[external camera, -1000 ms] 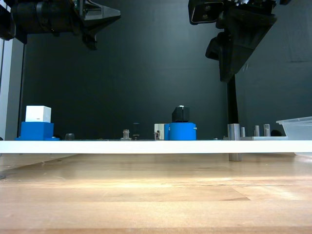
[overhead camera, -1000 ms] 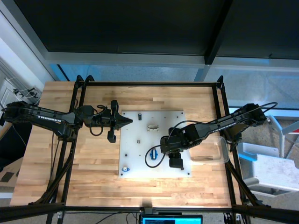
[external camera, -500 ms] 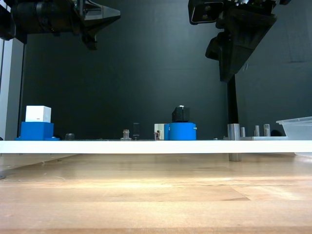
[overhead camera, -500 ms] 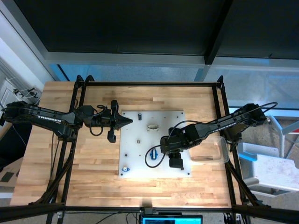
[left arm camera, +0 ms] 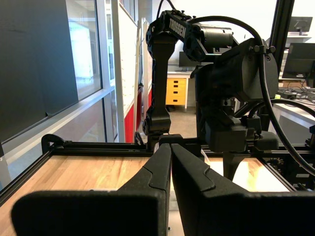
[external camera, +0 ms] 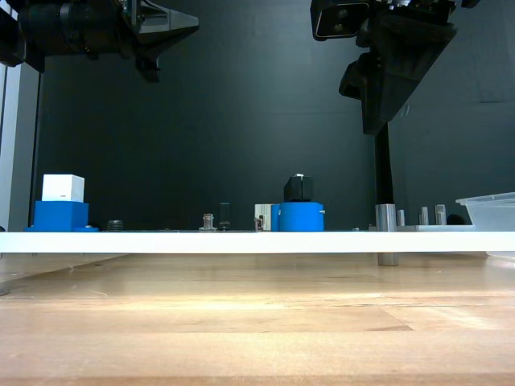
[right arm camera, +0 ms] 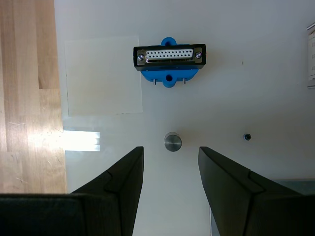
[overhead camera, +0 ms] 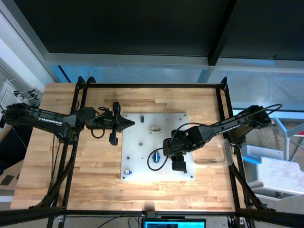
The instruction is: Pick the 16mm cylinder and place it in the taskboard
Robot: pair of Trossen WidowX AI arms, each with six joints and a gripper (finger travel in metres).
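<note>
Wooden desk [overhead camera: 95, 166], right pincer [right arm camera: 170, 152] spread wide and empty above the white taskboard [right arm camera: 256, 73], 16mm cylinder [right arm camera: 173, 141] standing upright in the board below its gap, blue fitting [right arm camera: 169, 73] beyond, left pincer [left arm camera: 171, 152] closed, empty, raised near the board's left edge

The 16mm cylinder [right arm camera: 173, 141] stands on the taskboard [overhead camera: 142, 161], below the right gripper [right arm camera: 171, 150]; the left gripper [overhead camera: 128, 122] hangs over the board's left edge.
</note>
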